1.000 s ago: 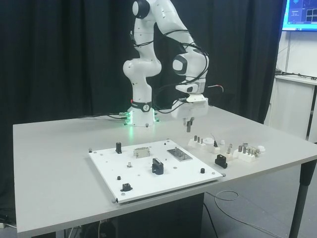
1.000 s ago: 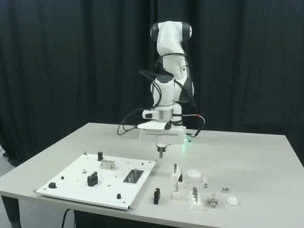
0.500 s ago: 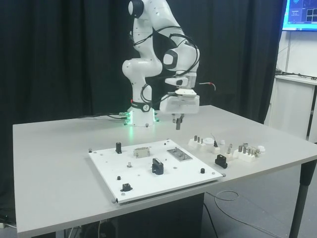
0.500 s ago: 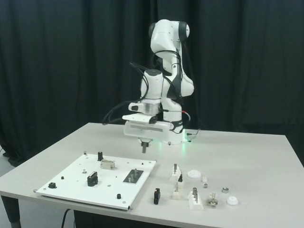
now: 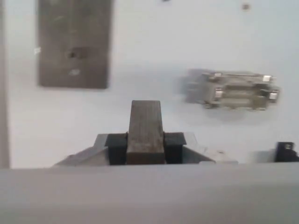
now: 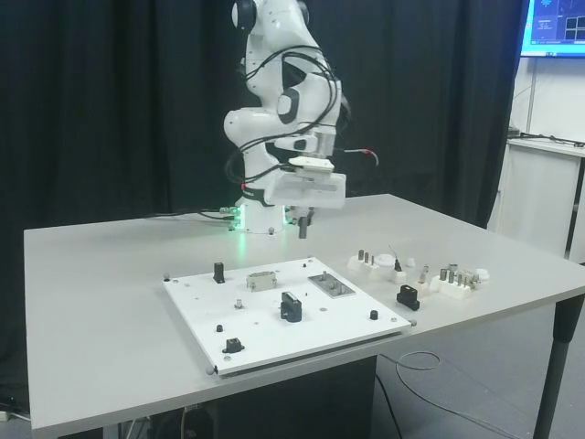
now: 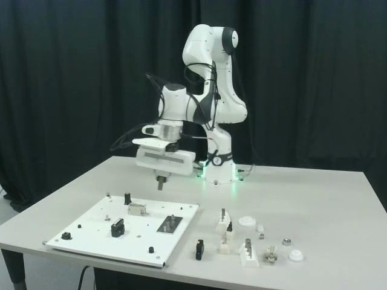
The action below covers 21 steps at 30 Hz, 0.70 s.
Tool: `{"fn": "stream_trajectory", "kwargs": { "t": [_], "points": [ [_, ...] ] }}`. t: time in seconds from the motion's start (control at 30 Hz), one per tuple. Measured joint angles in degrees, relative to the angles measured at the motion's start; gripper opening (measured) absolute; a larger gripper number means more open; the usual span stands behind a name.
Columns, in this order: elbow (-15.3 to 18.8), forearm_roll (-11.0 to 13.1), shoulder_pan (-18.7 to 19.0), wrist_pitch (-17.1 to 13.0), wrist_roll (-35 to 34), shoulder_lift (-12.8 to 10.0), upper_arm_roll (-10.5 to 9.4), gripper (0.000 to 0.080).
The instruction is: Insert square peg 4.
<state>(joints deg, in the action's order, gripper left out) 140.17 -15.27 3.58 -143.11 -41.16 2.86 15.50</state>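
Wrist view: fingers clamped on square peg, peg end pointing down at white board. Grey slotted block and metal connector below on board. Room views: gripper hangs above board's far edge, well clear of it. Loose parts tray on desk beside board.

blurred connector, black part cut by frame edge, square peg base hidden

Connector (beside plate) obstructs.
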Motion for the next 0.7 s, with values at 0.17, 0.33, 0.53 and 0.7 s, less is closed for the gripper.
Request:
{"fn": "stream_trajectory", "kwargs": {
  "t": [0.17, 0.33, 0.53, 0.7],
  "points": [
    [-0.14, 0.10, -2.95, -2.02, -2.20, 0.00, 0.17, 0.0155],
    [-0.21, 0.10, -5.39, -3.98, -5.46, -0.08, 0.24, 0.0155],
    [-0.65, 0.10, -7.72, -6.06, -10.11, -0.59, 0.57, 0.0155],
    [-1.44, 0.10, -9.05, -6.98, -14.12, -1.53, 1.19, 0.0155]
  ]
}}
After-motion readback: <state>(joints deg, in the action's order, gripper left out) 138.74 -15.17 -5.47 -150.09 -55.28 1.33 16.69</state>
